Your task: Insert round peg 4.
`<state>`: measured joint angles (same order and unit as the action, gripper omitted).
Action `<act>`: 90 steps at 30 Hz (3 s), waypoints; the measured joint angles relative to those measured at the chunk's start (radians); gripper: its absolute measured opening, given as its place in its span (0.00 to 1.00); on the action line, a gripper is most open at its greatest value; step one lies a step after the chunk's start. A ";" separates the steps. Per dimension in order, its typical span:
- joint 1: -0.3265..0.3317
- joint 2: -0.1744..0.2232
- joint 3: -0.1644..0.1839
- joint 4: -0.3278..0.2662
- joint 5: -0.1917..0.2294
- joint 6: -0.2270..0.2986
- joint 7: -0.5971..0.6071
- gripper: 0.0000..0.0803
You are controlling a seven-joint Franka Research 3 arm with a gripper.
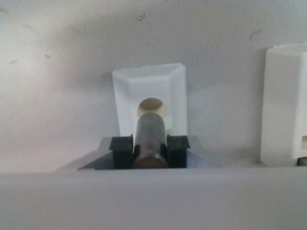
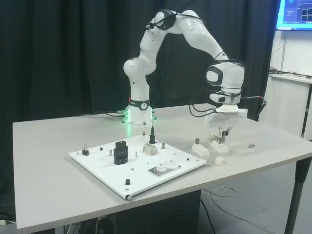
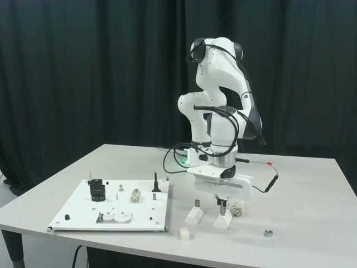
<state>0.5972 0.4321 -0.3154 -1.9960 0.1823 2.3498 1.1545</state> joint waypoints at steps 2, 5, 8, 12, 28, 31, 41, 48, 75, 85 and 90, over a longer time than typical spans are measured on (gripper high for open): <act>0.000 -0.002 0.000 0.000 0.000 -0.002 0.000 0.18; 0.000 -0.003 0.000 0.001 0.000 -0.003 -0.001 0.18; 0.001 -0.004 0.001 0.002 0.000 -0.003 -0.004 0.18; 0.001 -0.004 0.002 0.003 0.000 -0.003 -0.006 0.18; 0.001 -0.004 0.003 0.005 0.000 -0.003 -0.006 0.18; 0.001 -0.004 0.003 0.006 0.000 -0.003 -0.007 0.18; 0.000 -0.003 0.002 0.010 -0.025 -0.004 -0.048 0.18; -0.005 -0.003 -0.005 0.030 -0.081 -0.004 -0.084 0.18; -0.211 -0.005 0.000 0.191 -0.317 -0.193 -0.275 0.18; -0.331 -0.018 0.034 0.221 -0.354 -0.234 -0.375 0.18; -0.381 -0.026 0.041 0.225 -0.357 -0.235 -0.451 0.18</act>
<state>0.2160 0.4060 -0.2747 -1.7710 -0.1750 2.1148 0.7035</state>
